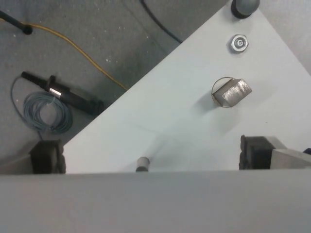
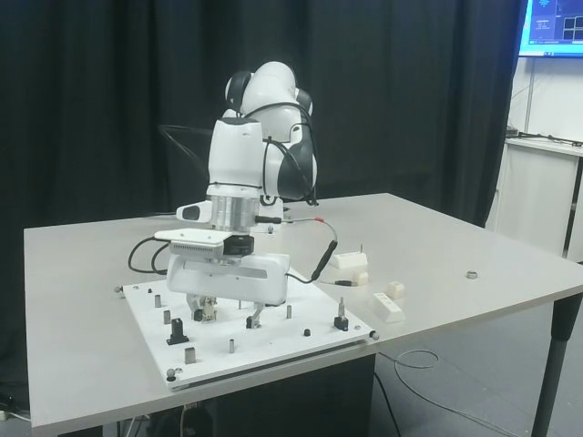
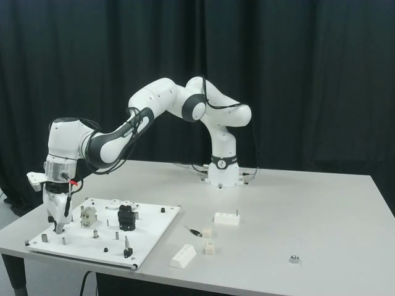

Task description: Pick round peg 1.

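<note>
In the wrist view a small grey round peg [image 1: 142, 163] stands upright on the white board [image 1: 194, 73], close to the board's edge. My gripper [image 1: 151, 155] is open, and its black fingertips [image 1: 47, 156] stand wide apart on either side of the peg without touching it. The second room view shows the gripper [image 3: 57, 227] pointing straight down at the left end of the board [image 3: 148, 231]. From the first room view the gripper [image 2: 228, 317] hangs just above the board [image 2: 273, 350]. Nothing is held.
On the board sit a grey square block [image 1: 232, 92], a round metal part [image 1: 239, 43], a black knob [image 1: 244, 7] and a black fixture [image 3: 126, 217]. White blocks [image 3: 226, 219] and a small nut [image 3: 294, 259] lie on the table. A coiled cable [image 1: 46, 111] lies on the floor.
</note>
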Controlling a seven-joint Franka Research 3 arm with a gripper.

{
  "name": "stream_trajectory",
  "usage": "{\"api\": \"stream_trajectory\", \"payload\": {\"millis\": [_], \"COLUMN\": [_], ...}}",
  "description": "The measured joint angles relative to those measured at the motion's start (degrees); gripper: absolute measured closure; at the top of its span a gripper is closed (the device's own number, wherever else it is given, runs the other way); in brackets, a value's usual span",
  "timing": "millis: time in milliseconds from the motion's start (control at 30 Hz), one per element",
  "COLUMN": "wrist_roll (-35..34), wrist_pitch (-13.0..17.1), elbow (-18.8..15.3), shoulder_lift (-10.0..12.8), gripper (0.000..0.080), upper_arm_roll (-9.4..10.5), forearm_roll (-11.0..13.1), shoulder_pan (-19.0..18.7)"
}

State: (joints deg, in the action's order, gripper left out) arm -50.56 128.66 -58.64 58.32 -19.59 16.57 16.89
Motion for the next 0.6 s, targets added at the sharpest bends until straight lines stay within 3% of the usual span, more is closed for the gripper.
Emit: {"api": "stream_trajectory", "payload": {"millis": [267, 600], "wrist_roll": [0.15, -1.44], "wrist_pitch": [-1.6, -7.6], "elbow": [0.83, 1.15], "shoulder_lift": [-0.09, -1.53], "gripper": [0.0003, 0.0003], "upper_arm_roll": [0.0, -0.02], "forearm_roll": [0.0, 0.0], "shoulder_pan": [-0.2, -1.55]}}
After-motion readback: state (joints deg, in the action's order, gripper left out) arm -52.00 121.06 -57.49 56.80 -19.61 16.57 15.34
